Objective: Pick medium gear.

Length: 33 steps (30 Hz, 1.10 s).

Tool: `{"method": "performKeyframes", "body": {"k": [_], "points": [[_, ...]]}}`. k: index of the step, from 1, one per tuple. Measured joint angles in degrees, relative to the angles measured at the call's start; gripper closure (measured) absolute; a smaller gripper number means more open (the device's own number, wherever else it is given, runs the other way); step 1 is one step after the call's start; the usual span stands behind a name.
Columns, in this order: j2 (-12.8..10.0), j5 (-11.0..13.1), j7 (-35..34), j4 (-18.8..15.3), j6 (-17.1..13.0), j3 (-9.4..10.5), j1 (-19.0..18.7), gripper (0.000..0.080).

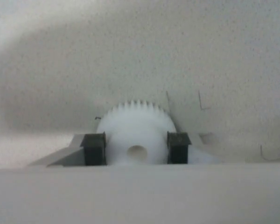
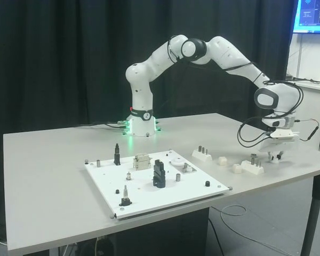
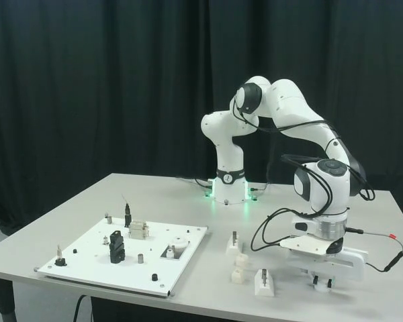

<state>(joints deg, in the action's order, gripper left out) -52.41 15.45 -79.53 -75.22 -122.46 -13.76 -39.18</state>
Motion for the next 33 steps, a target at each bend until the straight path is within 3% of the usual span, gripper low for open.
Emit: {"method": "performKeyframes", "body": {"k": [6, 7, 33], "points": [[0.0, 0.0, -0.07, 0.0, 0.0, -0.04, 0.0, 0.0464], [0.0, 0.0, -0.2, 0.0, 0.0, -0.06, 0.01, 0.0523], [1.43, -0.03, -0.87, 0.14, 1.21, -0.21, -0.01, 0.0525]]}}
